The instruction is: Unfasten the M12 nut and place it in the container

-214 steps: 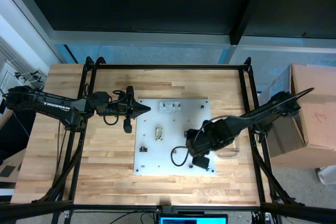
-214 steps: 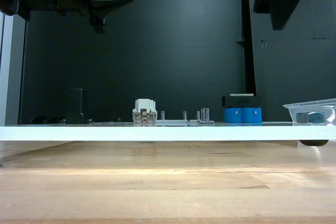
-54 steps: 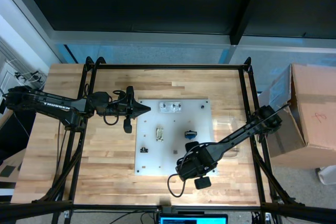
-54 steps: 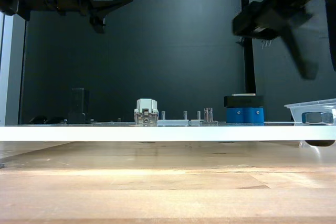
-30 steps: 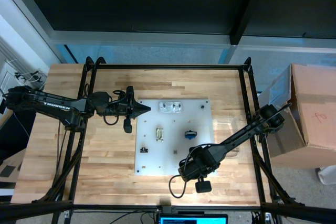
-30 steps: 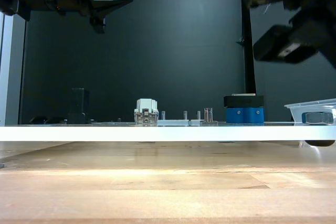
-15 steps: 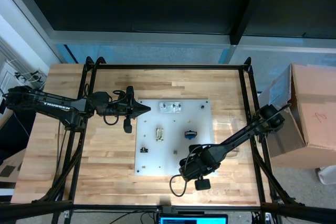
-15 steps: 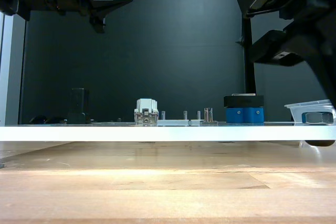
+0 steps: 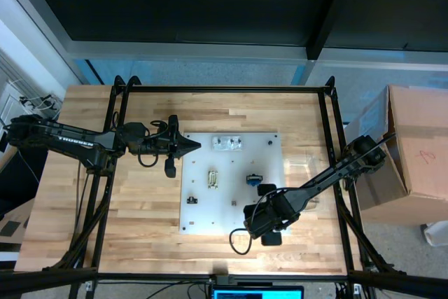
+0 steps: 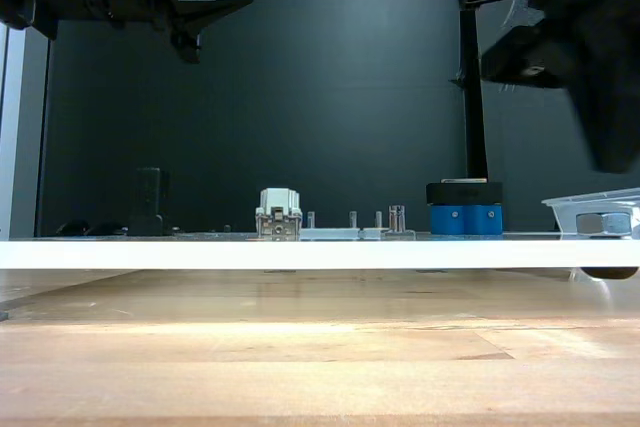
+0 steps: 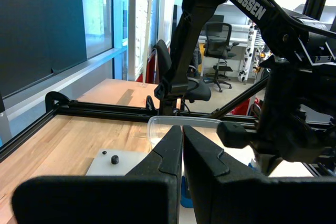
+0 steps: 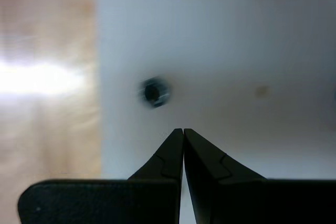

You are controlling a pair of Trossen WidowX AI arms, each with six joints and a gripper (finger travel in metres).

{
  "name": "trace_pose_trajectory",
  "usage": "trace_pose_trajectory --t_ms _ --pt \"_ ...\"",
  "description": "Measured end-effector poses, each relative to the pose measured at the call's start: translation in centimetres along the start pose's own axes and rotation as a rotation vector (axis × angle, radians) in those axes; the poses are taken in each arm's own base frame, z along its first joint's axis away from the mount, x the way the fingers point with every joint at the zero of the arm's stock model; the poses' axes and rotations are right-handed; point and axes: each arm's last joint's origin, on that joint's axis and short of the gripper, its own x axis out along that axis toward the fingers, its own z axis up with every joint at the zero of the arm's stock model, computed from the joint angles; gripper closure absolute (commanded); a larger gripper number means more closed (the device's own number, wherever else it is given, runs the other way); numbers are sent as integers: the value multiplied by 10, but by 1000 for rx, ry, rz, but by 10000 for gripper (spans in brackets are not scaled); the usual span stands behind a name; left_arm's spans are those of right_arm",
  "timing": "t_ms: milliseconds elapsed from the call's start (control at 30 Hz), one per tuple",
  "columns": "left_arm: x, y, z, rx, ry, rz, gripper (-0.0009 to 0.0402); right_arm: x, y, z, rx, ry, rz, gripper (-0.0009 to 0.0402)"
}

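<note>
The left end effector (image 9: pixel 194 145) hangs high over the board's far left edge and points right. Its fingers are pressed together on nothing. The right end effector (image 9: pixel 253 226) hangs over the near right part of the white board (image 9: pixel 231 162). Its fingers (image 12: pixel 168 153) are also pressed together, with nothing between them.

Just beside those tips a small dark ring (image 12: pixel 154 92) lies blurred on the board, apart from them and near the board's edge with the table (image 12: pixel 47 77).

Across the board stand a pair of silver connectors (image 9: pixel 226 143), a white connector (image 9: pixel 211 178), a blue block (image 9: pixel 253 180), a small black part (image 9: pixel 191 200) and a black post (image 9: pixel 270 141) at the far right corner. A cardboard box (image 9: pixel 413 152) stands off the table's right side.

From above, the right arm (image 9: pixel 322 176) crosses the tray and the board's near right edge and hides what lies under it.

The clear tray (image 10: pixel 580 199) sits at the board's right. In the low view the nut (image 10: pixel 598 223) shows in line with the tray, low at board level and free of both end effectors. Whether it is inside the tray or on its stud I cannot tell.
</note>
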Motion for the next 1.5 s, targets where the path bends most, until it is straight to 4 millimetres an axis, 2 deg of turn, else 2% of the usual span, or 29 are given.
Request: trace_pose_trajectory --t_ms 200,333,500,867,967,1067,1167,1267,1500 --pt "0 0 0 0 0 0 393 -1 7 3 3 20 170 393" --pt "0 0 0 0 0 0 393 1 8 4 2 18 169 393" --pt "0 0 0 0 0 0 393 15 10 8 3 11 135 393" --pt "0 0 0 0 0 0 393 26 7 8 2 9 111 394" --pt "0 0 0 0 0 0 393 26 3 7 14 -12 31 393" --pt "0 0 0 0 0 0 393 20 -5 5 17 -54 -168 393" --pt "0 0 0 0 0 0 393 9 -9 6 38 -89 -207 393" --pt "0 0 0 0 0 0 393 5 -6 5 37 -76 -160 393" --pt "0 0 0 0 0 0 393 -1 -1 3 45 4 65 393"
